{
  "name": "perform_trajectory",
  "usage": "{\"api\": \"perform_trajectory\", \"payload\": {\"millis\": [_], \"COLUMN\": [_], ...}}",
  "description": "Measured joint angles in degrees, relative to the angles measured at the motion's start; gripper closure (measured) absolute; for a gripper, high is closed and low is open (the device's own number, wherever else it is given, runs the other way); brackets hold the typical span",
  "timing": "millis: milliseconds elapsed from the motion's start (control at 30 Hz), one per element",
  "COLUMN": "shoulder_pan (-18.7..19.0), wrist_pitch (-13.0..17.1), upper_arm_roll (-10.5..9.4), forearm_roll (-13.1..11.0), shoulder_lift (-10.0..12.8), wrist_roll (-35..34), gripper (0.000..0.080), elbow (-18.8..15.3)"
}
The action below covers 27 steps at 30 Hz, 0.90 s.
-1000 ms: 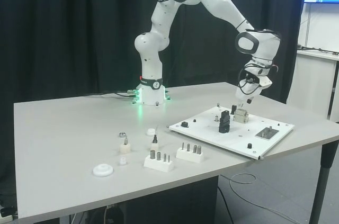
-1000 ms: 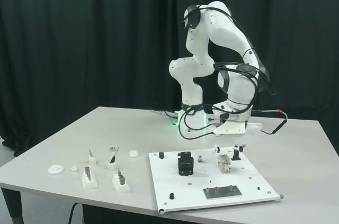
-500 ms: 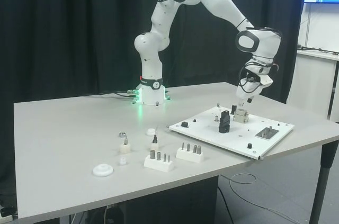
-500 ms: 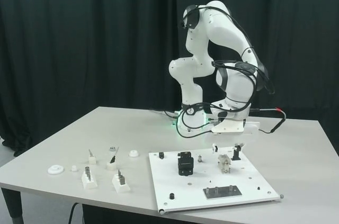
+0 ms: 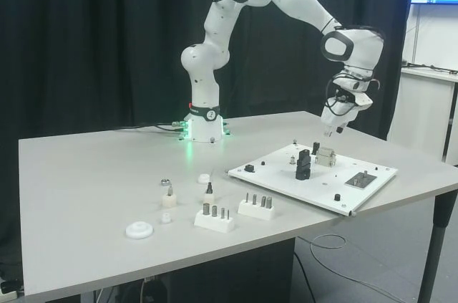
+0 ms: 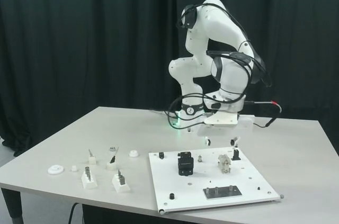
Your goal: Pick USB.
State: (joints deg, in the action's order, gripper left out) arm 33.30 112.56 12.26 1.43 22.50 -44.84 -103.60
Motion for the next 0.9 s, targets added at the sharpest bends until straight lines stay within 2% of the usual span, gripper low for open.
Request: {"api": "perform_trajectory", "payload": {"millis": [267, 433, 900], "shoulder_pan": [-1.7, -3.5, -8.8], "wrist_pitch": [-4.3, -6.5, -9.5], "upper_arm_roll": [1.53, 1.73, 1.71], "forearm_roll": [2.1, 3.6, 6.2], "shoulder_lift": [-0.1, -0.3, -0.9], "wrist_roll": [3.5, 6.1, 11.5], "gripper": [0.0003, 0.0003, 0.0003], "elbow": [3.7, 5.2, 5.6]}}
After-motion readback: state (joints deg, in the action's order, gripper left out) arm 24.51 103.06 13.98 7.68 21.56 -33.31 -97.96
